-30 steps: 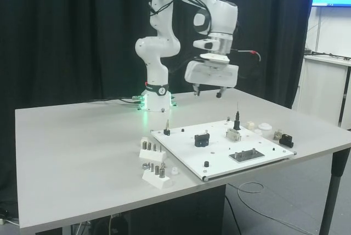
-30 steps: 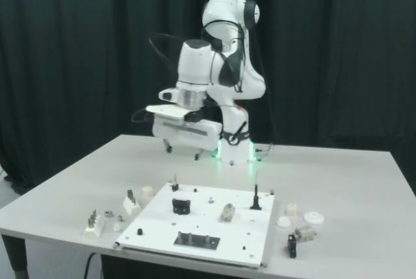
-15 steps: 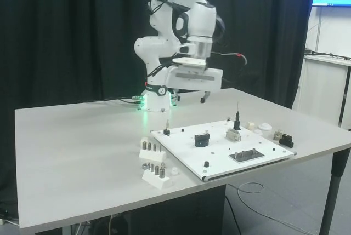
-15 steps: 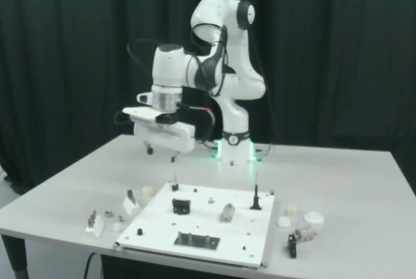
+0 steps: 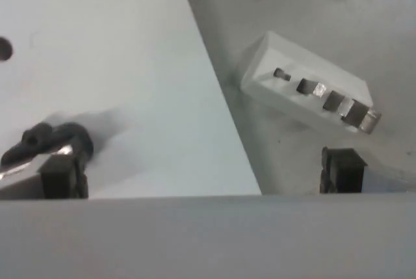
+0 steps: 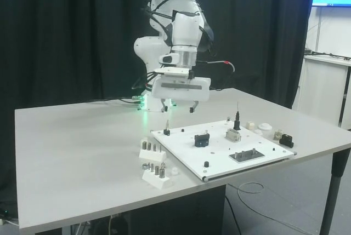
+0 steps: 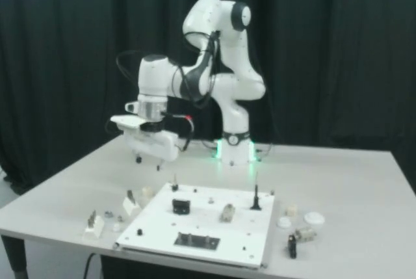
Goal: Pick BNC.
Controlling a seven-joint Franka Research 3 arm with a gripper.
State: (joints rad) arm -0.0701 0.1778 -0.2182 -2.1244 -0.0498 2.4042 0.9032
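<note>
Just swung across from the far side of the white board (image 6: 219, 150). Now hangs the hand (image 6: 178, 110) above the board corner nearest the arm's base. Spread wide and holding nothing, with both black fingertips (image 5: 341, 170) well apart in the wrist view.

Going left to right in the first room view:
- Starts with two white blocks (image 6: 152, 154) stuffed with little metal bits (image 6: 153, 147), down on the grey table (image 6: 71, 142), off to one side of the hand and lower.
- Then comes to what looks like the BNC (image 6: 166, 131), a small upright plug on that board corner, almost straight below the hand and close under one fingertip. Can't say for certain about that being the right part.

Means the big travel looks basically done, with no grasp yet. Probably needs a small sideways nudge to centre, then straight down. Can ignore the other parts (image 6: 202, 139) on the board, well off past the hand.
</note>
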